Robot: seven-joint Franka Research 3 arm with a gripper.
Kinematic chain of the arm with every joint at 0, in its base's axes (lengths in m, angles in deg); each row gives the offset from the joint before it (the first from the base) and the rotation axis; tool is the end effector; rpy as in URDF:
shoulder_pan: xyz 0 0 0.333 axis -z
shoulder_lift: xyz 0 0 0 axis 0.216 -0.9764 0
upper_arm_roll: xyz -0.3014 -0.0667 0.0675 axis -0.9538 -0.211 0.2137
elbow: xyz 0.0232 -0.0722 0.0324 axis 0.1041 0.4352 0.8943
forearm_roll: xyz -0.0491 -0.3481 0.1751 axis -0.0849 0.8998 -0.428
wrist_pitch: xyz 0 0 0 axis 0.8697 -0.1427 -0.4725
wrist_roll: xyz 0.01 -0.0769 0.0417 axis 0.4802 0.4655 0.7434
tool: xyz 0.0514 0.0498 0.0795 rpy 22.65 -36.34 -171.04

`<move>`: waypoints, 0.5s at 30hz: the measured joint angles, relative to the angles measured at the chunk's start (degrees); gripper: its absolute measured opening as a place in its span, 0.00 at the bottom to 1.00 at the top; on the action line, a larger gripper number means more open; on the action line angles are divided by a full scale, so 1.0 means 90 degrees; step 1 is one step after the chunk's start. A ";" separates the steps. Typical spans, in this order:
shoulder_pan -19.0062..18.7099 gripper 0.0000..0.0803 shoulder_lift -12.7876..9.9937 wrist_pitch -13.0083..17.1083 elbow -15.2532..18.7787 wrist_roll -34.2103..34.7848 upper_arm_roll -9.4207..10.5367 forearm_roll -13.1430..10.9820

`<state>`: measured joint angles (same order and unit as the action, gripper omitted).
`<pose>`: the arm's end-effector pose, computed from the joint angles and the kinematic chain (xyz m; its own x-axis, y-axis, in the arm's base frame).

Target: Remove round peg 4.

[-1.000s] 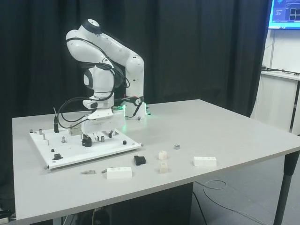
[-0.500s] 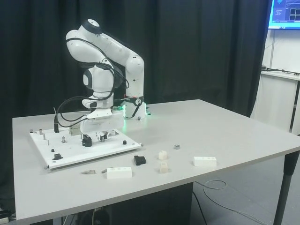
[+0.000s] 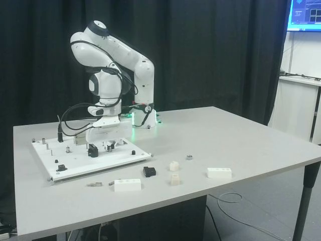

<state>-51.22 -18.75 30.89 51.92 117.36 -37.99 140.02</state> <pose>0.3821 -0.3252 0.1995 0.7756 -0.6308 -0.0231 -0.6301 -0.7759 0.0318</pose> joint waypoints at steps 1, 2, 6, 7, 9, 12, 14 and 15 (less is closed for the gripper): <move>0.0004 0.18 -0.0004 -0.0001 0.0002 0.0000 0.0007 0.0000; 0.0010 0.18 -0.0010 -0.0003 0.0006 0.0000 0.0017 0.0000; 0.0051 0.18 -0.0063 -0.0025 0.0047 0.0000 0.0094 -0.0003; 0.0065 0.18 -0.0081 -0.0038 0.0062 0.0000 0.0122 -0.0006; 0.0107 0.18 -0.0123 -0.0079 0.0100 0.0000 0.0207 -0.0009; 0.0192 0.18 -0.0187 -0.0157 0.0164 0.0000 0.0364 -0.0024; 0.0260 0.18 -0.0222 -0.0252 0.0200 0.0002 0.0492 -0.0052; 0.0296 0.18 -0.0239 -0.0315 0.0213 0.0006 0.0561 -0.0068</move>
<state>-48.56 -20.90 28.06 53.84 117.41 -32.95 139.40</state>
